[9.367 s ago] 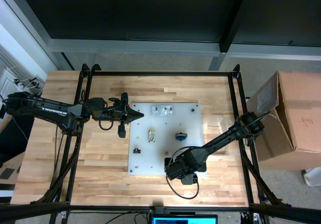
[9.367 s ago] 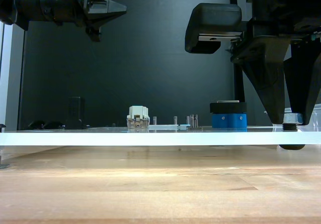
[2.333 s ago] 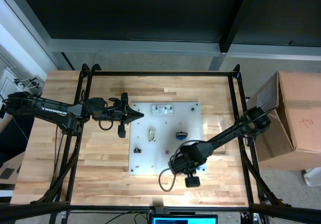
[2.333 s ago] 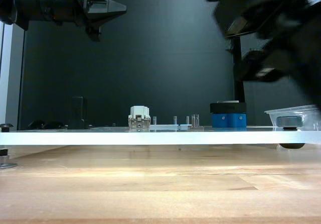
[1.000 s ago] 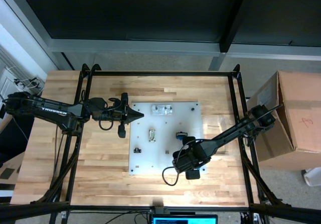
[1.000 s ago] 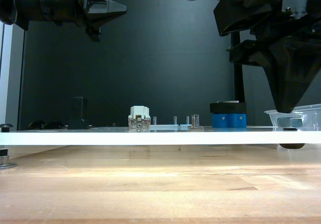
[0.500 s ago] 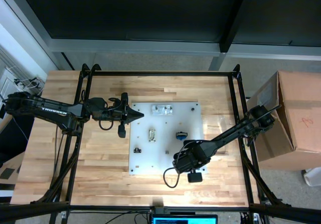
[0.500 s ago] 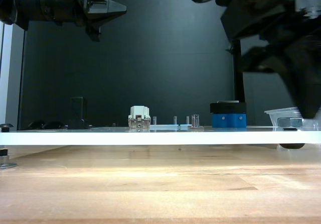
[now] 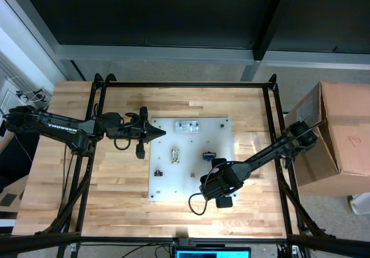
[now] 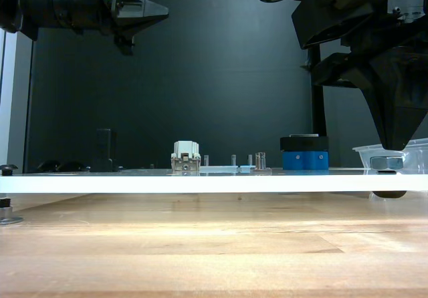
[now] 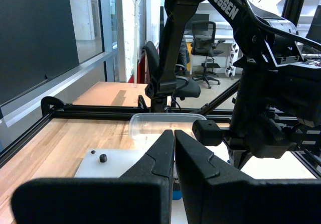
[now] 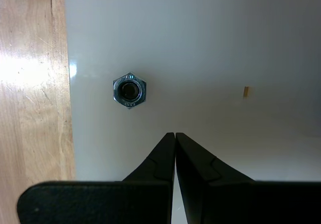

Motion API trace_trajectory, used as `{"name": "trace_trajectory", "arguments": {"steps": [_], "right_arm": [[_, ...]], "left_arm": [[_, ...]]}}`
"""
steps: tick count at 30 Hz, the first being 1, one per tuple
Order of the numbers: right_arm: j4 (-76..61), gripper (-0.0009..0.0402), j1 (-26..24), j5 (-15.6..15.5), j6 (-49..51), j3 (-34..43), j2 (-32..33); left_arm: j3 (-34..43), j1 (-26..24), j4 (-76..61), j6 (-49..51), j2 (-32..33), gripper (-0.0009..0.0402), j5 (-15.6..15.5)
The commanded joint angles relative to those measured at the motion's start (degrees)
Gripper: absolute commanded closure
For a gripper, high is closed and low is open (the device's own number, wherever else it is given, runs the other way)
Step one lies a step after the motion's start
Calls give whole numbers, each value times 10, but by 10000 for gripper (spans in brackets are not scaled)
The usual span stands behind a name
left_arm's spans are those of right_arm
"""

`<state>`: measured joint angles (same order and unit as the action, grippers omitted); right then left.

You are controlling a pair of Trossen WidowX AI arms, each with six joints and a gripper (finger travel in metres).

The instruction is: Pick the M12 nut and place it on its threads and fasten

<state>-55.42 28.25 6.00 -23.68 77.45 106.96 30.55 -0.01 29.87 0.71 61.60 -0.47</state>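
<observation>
The nut [image 10: 386,162] is a small six-sided piece of bright, faintly scuffed silver metal. It sits on its stud [image 12: 129,90], whose black end fills the nut's round bore in the right wrist view. From desk height I see the nut low over the board, with only a thin dark band beneath it. It is free of any grip.

Around it lies the smooth, glossy white board [image 12: 200,43], and the nut sits near the edge where the board meets the pale, grained wood of the desk [image 12: 30,83].

The right pincer [image 12: 174,133], matte black and tapering to a point, hangs just above and beside the nut, not touching it. Its two fingers are pressed together and hold nothing.

Behind the nut in the low view stands the clear plastic tray [image 10: 364,154]. Beside the tray is a blue block [image 10: 304,160] with a round black cap.

The left pincer [image 11: 174,132] hovers high over the board's far left edge, its black wedge fingers closed tip to tip on nothing.
</observation>
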Motion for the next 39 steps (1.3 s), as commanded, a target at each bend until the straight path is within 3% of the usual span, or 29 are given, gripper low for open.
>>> {"name": "trace_trajectory", "arguments": {"steps": [1,3,6,12,15,18,21,32,36,39], "right_arm": [[8,394,0,-1,2,-1,0],[29,393,0,-38,2,-2,5],[59,394,0,-131,2,-10,13],[56,393,1,-138,0,-10,14],[54,393,2,-122,0,-10,14],[28,394,3,-51,-4,2,11],[-3,394,3,-4,-6,21,10],[12,394,2,7,-3,26,13],[26,394,2,36,-4,19,24],[35,393,3,33,-5,18,32]], "left_arm": [[0,0,0,0,0,393,0],[0,0,0,0,0,393,0],[0,0,0,0,0,393,0],[0,0,0,0,0,393,0],[0,0,0,0,0,393,0],[0,0,0,0,0,393,0],[0,0,0,0,0,393,0],[0,0,0,0,0,393,0],[0,0,0,0,0,393,0],[0,0,0,0,0,393,0]]}}
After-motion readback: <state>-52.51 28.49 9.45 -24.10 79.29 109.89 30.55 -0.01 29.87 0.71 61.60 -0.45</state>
